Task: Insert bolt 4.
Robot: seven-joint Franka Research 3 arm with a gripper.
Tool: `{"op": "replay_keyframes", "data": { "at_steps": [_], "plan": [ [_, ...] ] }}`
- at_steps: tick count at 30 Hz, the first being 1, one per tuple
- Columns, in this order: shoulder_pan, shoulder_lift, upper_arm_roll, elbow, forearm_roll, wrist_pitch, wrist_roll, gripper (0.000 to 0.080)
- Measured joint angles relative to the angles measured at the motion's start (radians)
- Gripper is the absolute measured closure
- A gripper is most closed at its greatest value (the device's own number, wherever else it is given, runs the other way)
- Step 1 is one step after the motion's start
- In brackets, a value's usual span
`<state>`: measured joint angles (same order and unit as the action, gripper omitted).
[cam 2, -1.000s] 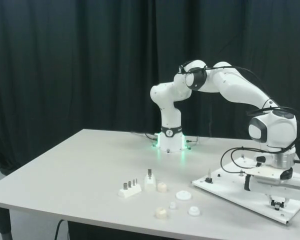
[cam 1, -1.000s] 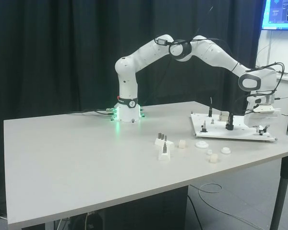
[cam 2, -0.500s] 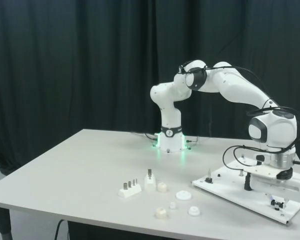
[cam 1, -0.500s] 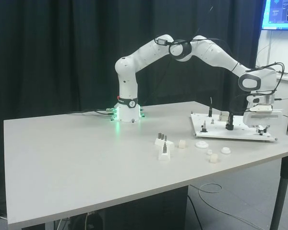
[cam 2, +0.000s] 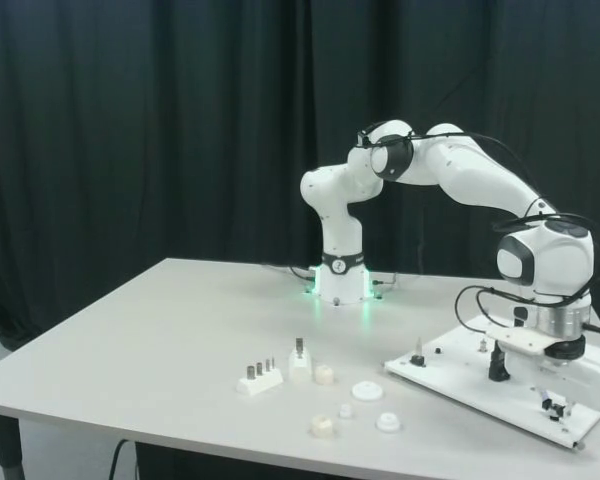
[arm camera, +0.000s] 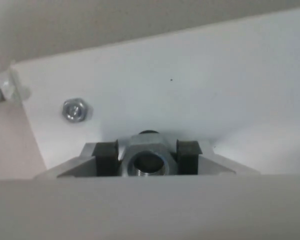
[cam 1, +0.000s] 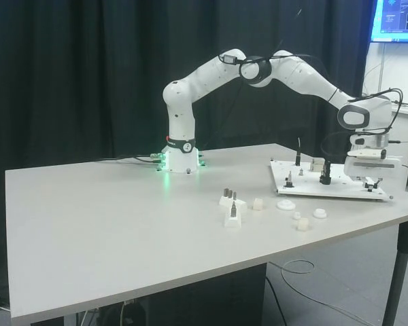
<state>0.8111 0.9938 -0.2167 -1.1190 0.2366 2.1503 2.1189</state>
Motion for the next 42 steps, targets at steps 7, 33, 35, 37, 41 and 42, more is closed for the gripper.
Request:
{"op": "replay_keyframes", "data": {
  "at_steps": [7,33,35,37,41,42],
  "plan": [
    [0.000,0.000,-0.004,-0.001,0.014,-0.001,0.096,0.0557],
    [0.120,0.000,-0.194,-0.063,0.260,0.025,0.192,0.0557],
    [0.134,0.000,-0.212,-0.070,0.276,0.030,0.187,0.0557],
    [0.147,0.001,-0.228,-0.079,0.292,0.037,0.184,0.0558],
    [0.168,0.001,-0.257,-0.093,0.328,0.044,0.183,0.0558],
    [0.172,0.002,-0.264,-0.096,0.338,0.045,0.183,0.0558]
  ]
}}
